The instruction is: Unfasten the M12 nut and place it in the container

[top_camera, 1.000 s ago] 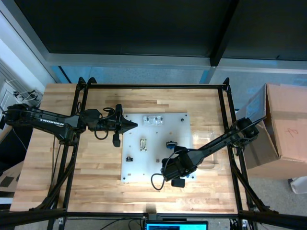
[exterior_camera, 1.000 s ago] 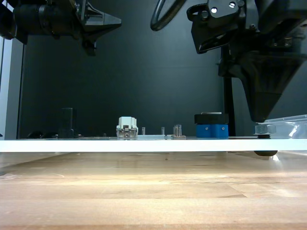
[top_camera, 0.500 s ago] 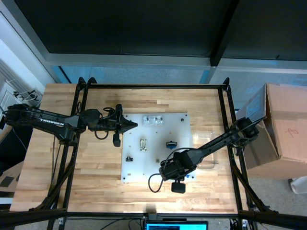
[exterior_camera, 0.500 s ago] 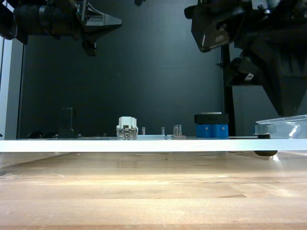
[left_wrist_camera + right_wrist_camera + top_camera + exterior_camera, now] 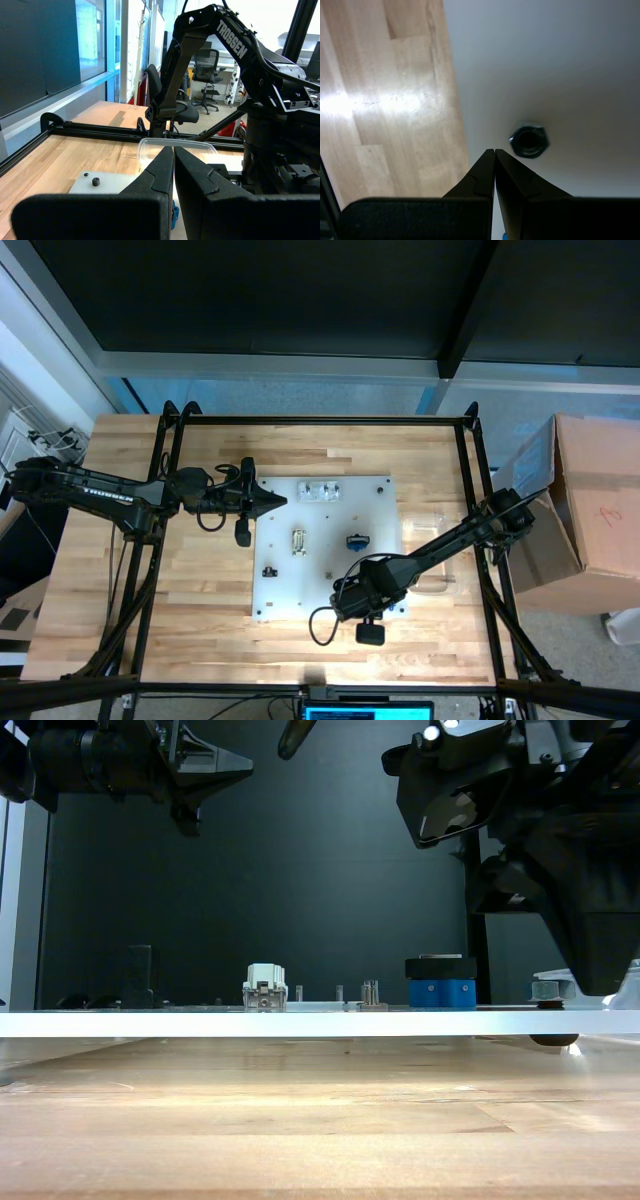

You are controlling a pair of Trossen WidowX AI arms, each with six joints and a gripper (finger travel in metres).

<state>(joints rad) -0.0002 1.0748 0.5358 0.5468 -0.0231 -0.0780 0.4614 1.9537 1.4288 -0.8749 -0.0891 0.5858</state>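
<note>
Low view, nut (image 5: 552, 990) on stud (image 5: 547, 1004) beside closed right pincer (image 5: 494, 151), left pincer (image 5: 247, 763) aloft

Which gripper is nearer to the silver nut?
The right gripper, shut empty, low beside the nut on its stud; the left gripper, also shut, hangs high over the board's far left.
</note>
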